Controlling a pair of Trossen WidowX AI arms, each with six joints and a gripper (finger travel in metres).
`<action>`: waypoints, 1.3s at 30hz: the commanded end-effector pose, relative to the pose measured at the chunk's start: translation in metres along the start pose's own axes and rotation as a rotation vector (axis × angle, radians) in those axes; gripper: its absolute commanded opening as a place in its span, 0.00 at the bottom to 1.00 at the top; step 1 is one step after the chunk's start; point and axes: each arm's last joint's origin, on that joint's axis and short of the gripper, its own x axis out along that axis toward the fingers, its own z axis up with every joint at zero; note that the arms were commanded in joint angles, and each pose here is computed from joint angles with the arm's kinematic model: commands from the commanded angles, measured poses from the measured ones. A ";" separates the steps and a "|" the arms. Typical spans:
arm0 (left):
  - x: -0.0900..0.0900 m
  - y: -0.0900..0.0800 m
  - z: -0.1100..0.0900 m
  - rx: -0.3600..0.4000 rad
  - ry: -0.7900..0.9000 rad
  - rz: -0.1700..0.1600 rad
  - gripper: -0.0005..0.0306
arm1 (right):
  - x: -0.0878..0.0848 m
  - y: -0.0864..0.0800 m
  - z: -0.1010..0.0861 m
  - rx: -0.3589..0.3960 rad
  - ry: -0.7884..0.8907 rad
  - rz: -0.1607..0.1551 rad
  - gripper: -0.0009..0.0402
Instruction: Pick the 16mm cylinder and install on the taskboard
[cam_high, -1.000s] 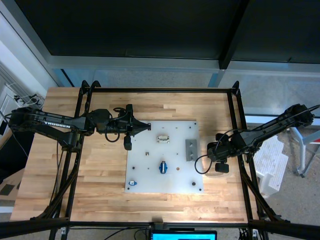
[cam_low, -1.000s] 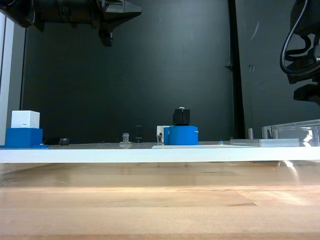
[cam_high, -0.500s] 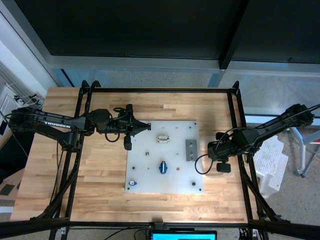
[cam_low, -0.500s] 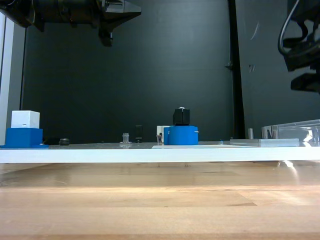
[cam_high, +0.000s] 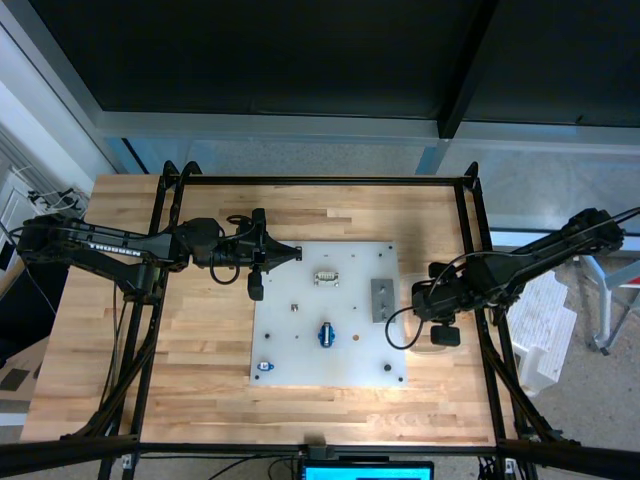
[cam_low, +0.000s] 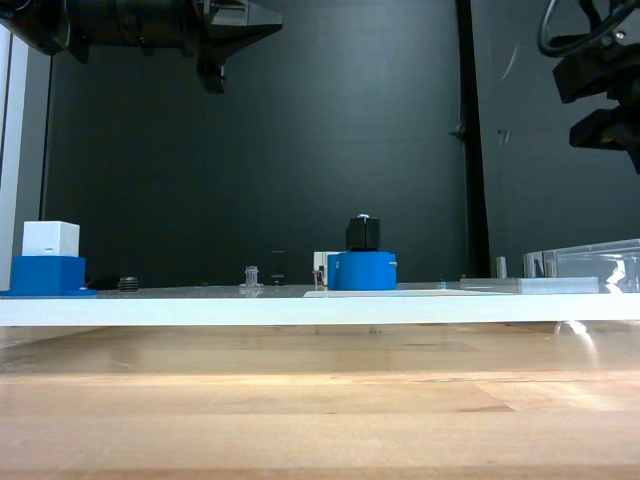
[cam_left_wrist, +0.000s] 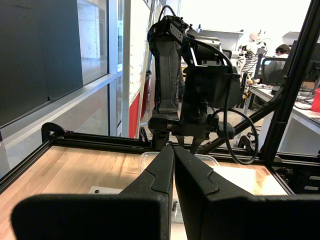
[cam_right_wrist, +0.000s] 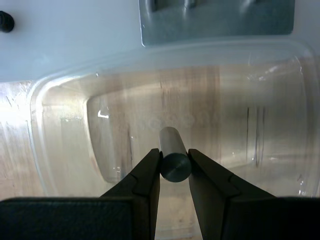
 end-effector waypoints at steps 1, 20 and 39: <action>0.000 0.000 0.000 0.000 -0.001 0.000 0.02 | 0.001 0.006 0.011 0.000 0.005 0.000 0.04; 0.000 0.000 0.000 0.000 0.000 0.000 0.02 | 0.009 0.041 0.096 -0.014 0.000 -0.005 0.04; 0.000 0.000 0.000 0.000 0.000 0.000 0.02 | 0.044 0.057 0.156 -0.026 0.009 -0.015 0.04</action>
